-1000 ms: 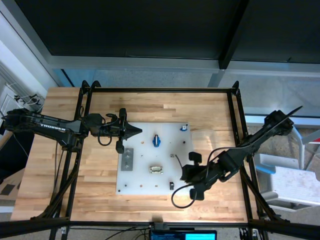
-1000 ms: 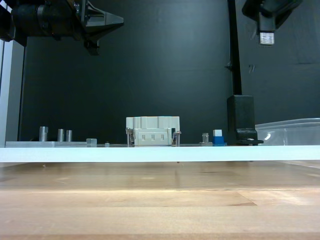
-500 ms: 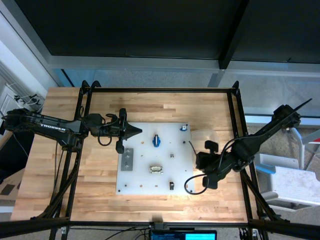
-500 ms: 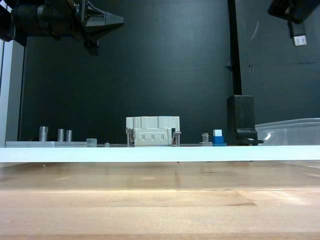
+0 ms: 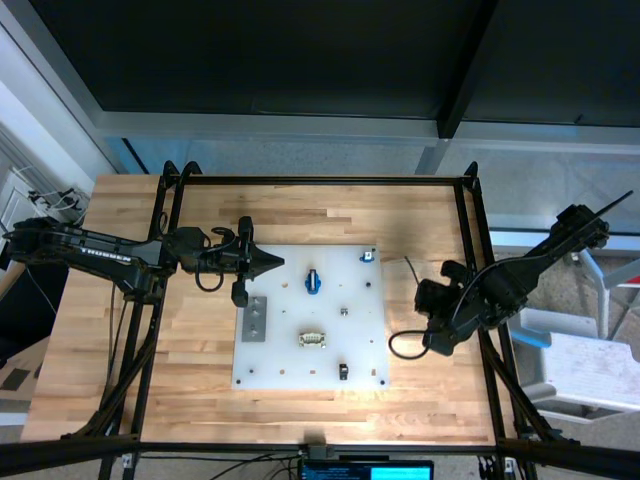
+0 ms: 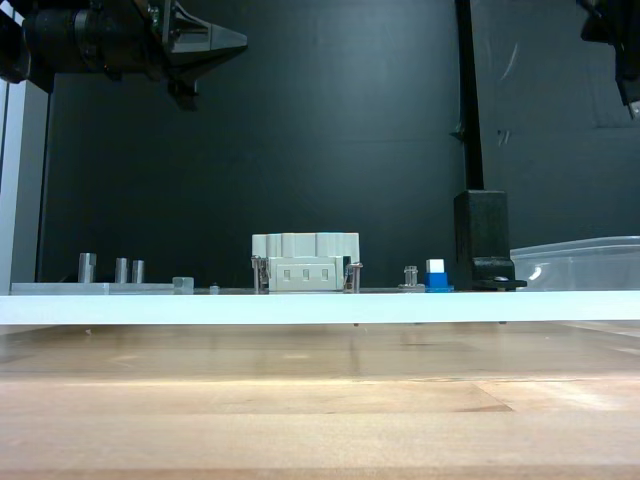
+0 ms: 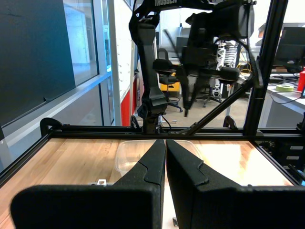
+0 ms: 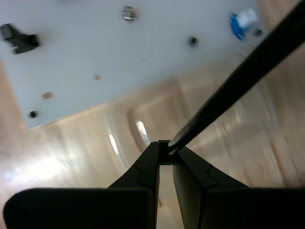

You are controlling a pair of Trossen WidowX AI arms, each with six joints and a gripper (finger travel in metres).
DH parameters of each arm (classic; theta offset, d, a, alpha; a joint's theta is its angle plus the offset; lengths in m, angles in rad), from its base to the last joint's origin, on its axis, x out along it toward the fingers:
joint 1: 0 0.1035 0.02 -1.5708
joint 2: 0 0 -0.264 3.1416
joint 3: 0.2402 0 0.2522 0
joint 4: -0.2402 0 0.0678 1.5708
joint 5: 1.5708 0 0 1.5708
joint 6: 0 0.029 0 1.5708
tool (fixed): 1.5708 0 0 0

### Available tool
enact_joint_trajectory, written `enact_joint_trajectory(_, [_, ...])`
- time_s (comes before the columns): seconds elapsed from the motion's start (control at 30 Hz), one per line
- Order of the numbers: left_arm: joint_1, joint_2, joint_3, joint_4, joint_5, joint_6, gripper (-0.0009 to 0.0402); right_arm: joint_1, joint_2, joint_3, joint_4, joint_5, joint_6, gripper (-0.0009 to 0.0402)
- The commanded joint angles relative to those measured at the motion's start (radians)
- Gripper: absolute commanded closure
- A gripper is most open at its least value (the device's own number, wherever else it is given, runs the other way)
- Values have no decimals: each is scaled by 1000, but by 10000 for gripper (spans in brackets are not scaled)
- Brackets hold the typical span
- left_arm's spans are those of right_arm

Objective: Remove the USB connector from the USB hub and place in the container

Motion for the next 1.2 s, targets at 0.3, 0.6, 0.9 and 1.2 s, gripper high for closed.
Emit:
enact_joint_trajectory(0.3, [0,0,0,0,0,0,392,-111,-6,-18,-21,-37,95,393])
enact_joint_trajectory(0.6, [0,0,0,0,0,0,392,-181,-10,-76,12,-118,63,393])
enact_joint_trajectory(0.9, [0,0,0,0,0,0,392,-216,-6,-175,128,-164,97,393])
enact_joint_trajectory(1.2, [0,0,0,0,0,0,392,-217,-2,-261,227,-193,122,393])
